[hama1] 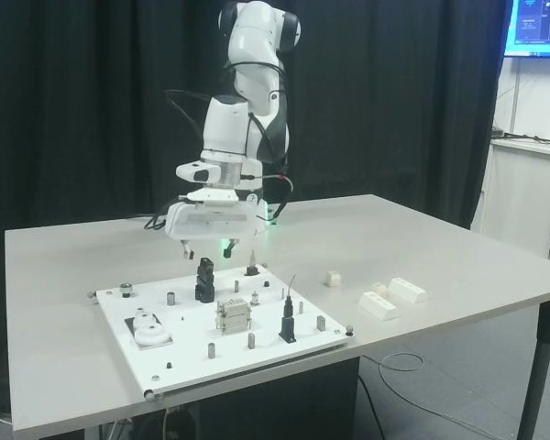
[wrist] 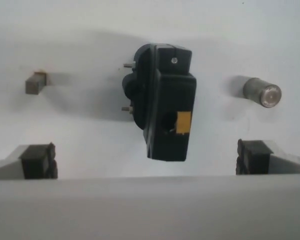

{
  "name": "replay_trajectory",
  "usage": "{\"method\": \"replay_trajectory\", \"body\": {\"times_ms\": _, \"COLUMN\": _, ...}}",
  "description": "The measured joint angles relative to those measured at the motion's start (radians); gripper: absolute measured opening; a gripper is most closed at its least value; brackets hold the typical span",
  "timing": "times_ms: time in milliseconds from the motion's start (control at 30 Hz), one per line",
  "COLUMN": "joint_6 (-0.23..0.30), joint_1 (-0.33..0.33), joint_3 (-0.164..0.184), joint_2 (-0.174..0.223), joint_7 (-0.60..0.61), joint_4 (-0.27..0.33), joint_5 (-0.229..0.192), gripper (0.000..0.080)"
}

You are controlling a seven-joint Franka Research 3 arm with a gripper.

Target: Remove D-SUB.

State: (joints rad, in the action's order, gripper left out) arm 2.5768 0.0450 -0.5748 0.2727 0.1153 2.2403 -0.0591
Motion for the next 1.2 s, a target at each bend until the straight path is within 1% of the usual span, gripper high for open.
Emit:
{"method": "replay_trajectory", "body": {"times_ms": 133, "joint_6": 0.007, "joint_1": 0.000, "joint_3": 0.001, "joint_2": 0.007, "joint_7": -0.010, "joint_4": 0.002, "joint_5": -0.013, "gripper": 0.0800}}
{"method": "replay_trajectory", "body": {"times_ms": 300, "joint_6": 0.015, "joint_1": 0.000, "joint_3": 0.002, "joint_2": 0.017, "joint_7": -0.017, "joint_4": 0.002, "joint_5": -0.019, "gripper": 0.0800}}
{"method": "replay_trajectory", "body": {"times_ms": 600, "joint_6": 0.046, "joint_1": 0.000, "joint_3": 0.002, "joint_2": 0.037, "joint_7": -0.017, "joint_4": 0.001, "joint_5": -0.023, "gripper": 0.0800}}
{"method": "replay_trajectory", "body": {"times_ms": 867, "joint_6": 0.071, "joint_1": 0.000, "joint_3": 0.002, "joint_2": 0.057, "joint_7": -0.018, "joint_4": -0.002, "joint_5": -0.043, "gripper": 0.0800}}
{"method": "replay_trajectory", "body": {"times_ms": 1167, "joint_6": 0.074, "joint_1": -0.002, "joint_3": 0.002, "joint_2": 0.082, "joint_7": -0.029, "joint_4": -0.016, "joint_5": -0.065, "gripper": 0.0800}}
{"method": "replay_trajectory", "body": {"times_ms": 1200, "joint_6": 0.074, "joint_1": -0.002, "joint_3": 0.002, "joint_2": 0.085, "joint_7": -0.029, "joint_4": -0.018, "joint_5": -0.068, "gripper": 0.0706}}
